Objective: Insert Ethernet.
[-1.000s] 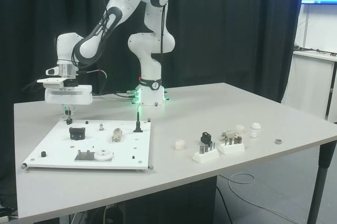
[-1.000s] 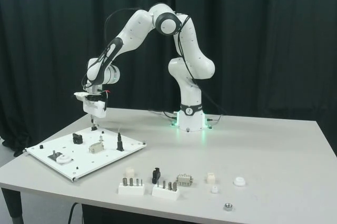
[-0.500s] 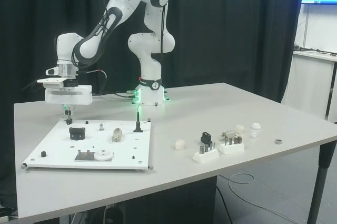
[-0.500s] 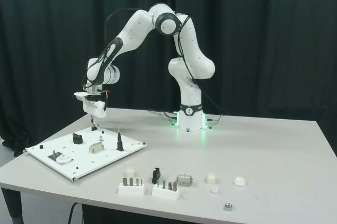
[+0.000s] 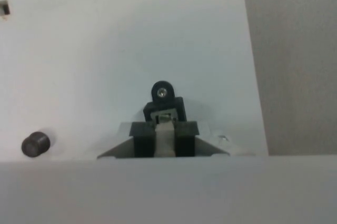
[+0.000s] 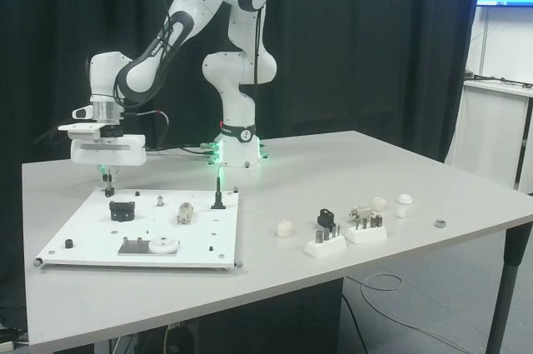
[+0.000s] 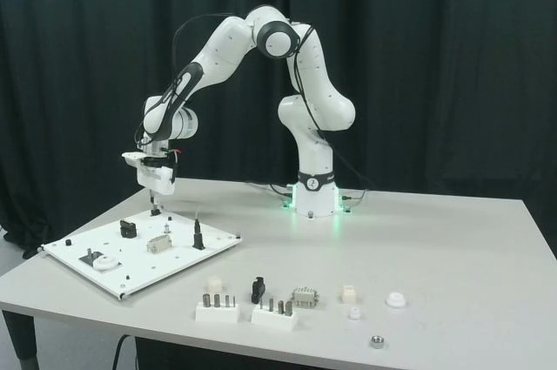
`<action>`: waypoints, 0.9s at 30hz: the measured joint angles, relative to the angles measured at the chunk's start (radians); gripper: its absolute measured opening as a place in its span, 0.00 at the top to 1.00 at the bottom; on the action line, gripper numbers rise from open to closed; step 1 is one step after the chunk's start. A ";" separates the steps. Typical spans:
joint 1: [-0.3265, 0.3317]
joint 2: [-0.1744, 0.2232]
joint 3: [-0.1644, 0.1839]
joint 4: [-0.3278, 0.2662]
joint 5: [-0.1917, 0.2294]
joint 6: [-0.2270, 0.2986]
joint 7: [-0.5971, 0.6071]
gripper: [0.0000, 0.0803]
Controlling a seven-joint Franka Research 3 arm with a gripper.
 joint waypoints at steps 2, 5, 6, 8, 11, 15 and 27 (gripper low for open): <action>0.000 0.000 0.000 0.001 0.000 0.000 0.000 0.91; 0.000 0.001 0.001 0.002 0.000 0.001 0.000 0.91; 0.000 0.001 0.001 0.002 0.000 0.001 0.000 0.91; 0.000 0.001 0.001 0.002 0.000 0.001 0.001 0.91; 0.000 0.002 0.001 0.003 0.000 0.001 0.006 0.91; 0.000 0.002 0.001 0.003 0.000 0.000 0.013 0.91; 0.000 0.003 0.001 0.007 -0.033 -0.006 0.047 0.91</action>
